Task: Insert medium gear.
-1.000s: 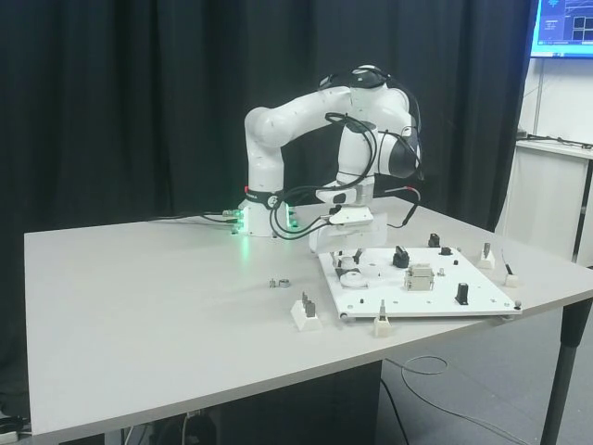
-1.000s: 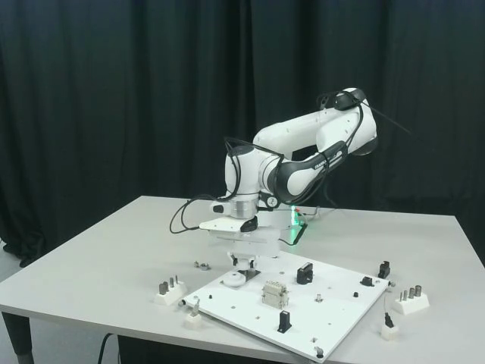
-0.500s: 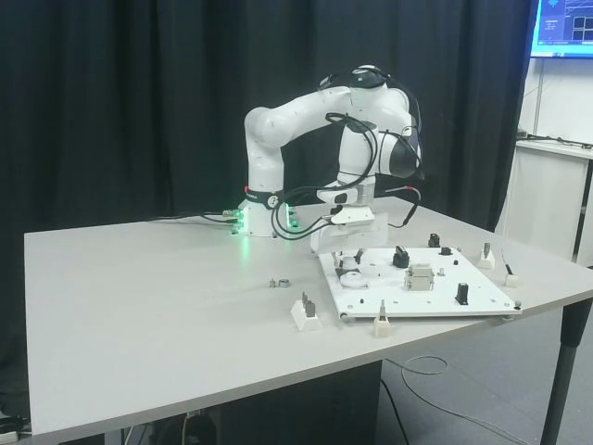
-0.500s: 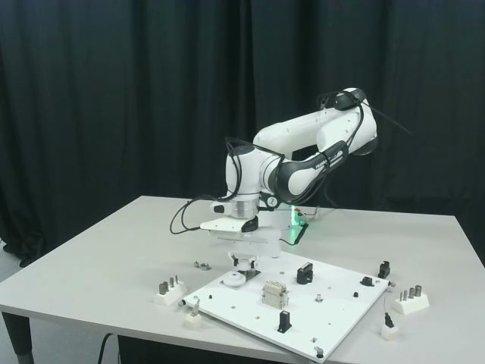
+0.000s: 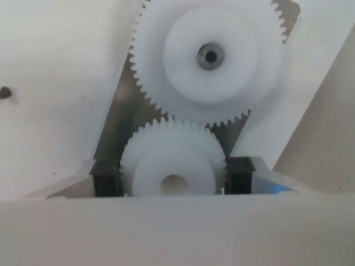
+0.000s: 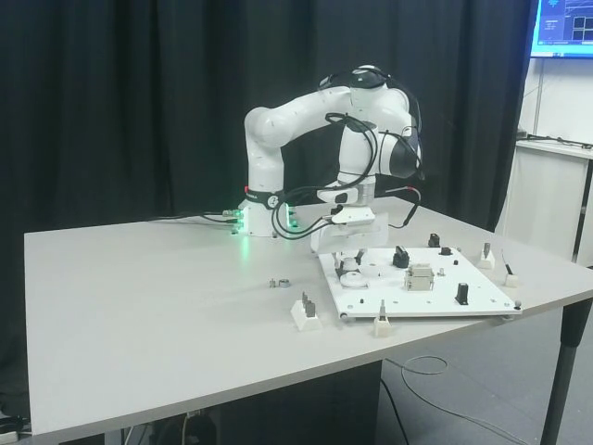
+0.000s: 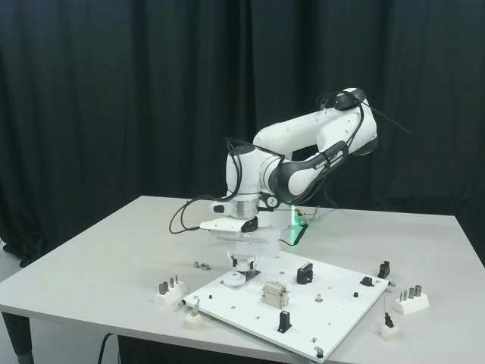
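Between the two black fingertips [image 5: 105,178] of the pincer [image 5: 173,178] sits the medium gear [image 5: 173,166], white, gripped on both sides by the narrowly closed tips. Its teeth mesh with the large gear [image 5: 208,58] just beside it, which sits on its peg on the white board [image 6: 435,295] upon the grey counter [image 6: 139,297].

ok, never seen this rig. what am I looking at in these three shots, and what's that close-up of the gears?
It is a white robot arm bolted on a grey table. Two pictures come from room cameras set apart from the arm. The close-up looks down from a camera on the wrist. Its claw is shut on the medium gear, black fingertips on either side. The teeth sit against the large gear, already on a pin. Both are over the white board, which carries small black and grey parts.
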`<state>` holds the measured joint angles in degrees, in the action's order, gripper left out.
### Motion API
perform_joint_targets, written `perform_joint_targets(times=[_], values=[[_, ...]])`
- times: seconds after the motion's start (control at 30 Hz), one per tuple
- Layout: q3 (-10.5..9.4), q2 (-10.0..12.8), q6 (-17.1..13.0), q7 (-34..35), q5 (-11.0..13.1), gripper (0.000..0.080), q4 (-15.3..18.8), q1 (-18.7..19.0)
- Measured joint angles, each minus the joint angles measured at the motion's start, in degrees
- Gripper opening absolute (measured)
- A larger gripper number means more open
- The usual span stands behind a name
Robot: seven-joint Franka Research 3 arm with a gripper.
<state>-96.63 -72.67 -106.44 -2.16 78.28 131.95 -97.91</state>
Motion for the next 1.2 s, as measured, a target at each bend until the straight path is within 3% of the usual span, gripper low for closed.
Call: perform_joint_targets(times=[1.2], values=[[-0.10,0.6,0.0,-0.3,0.2,0.0399,0.0,0.0]])
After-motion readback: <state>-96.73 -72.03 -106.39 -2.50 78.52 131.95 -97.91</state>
